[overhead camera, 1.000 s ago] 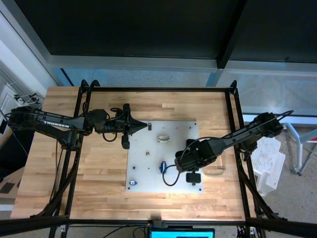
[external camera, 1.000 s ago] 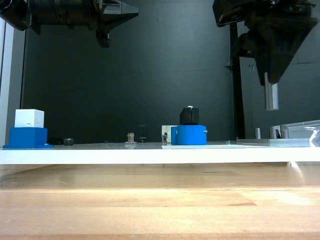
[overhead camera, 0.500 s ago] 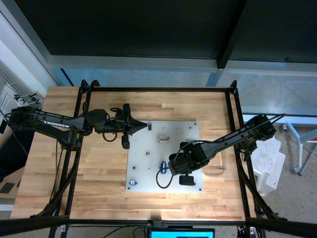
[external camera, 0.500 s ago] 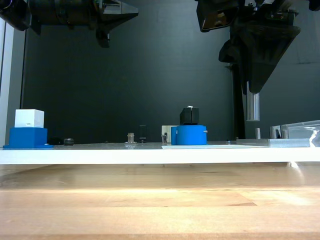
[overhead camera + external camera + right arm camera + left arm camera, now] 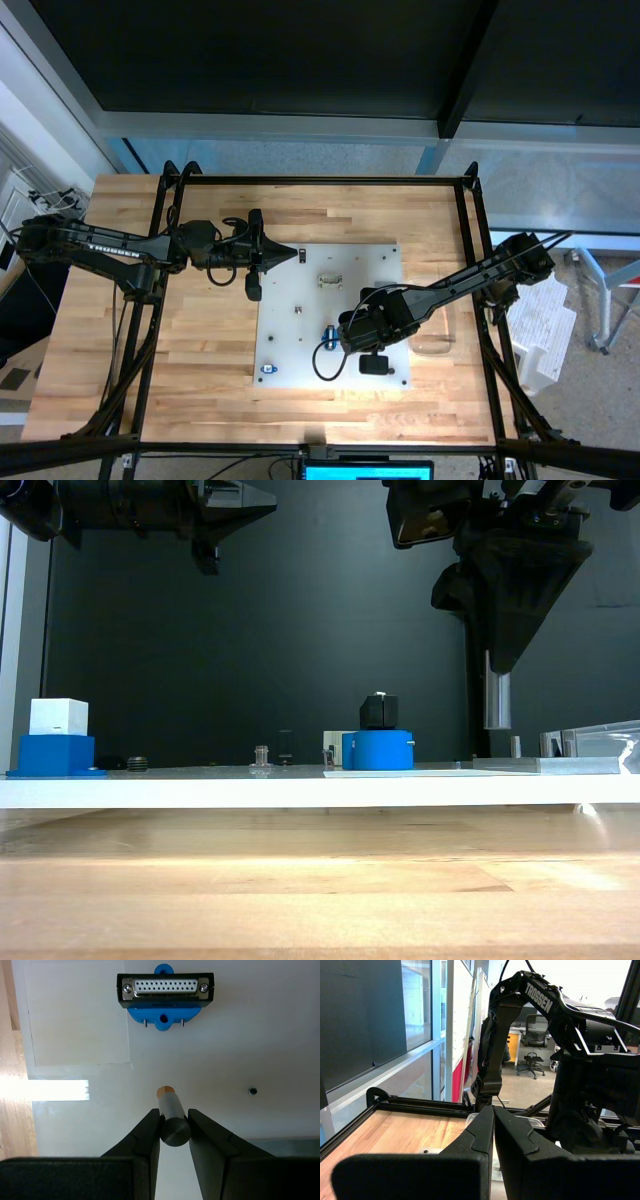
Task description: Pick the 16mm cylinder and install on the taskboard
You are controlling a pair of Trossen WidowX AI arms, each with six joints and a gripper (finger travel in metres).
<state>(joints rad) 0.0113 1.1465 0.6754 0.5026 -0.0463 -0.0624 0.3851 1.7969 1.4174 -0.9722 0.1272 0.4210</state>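
Note:
My right gripper is shut on the 16mm cylinder, a grey metal rod with a copper-coloured far end. It hangs upright in the low view, the cylinder clearly above the taskboard. From above, the right gripper is over the white taskboard, near its middle and beside the blue connector. The left gripper hovers high at the board's far left corner, its fingers pressed together on nothing.
On the board stand a blue mount with a D-sub connector, a blue round holder with a black knob, a blue block with a white cube and a beige connector. A clear tray lies to the right.
The right arm has carried the cylinder leftward over the board and lowered it a little. The left arm has not moved.

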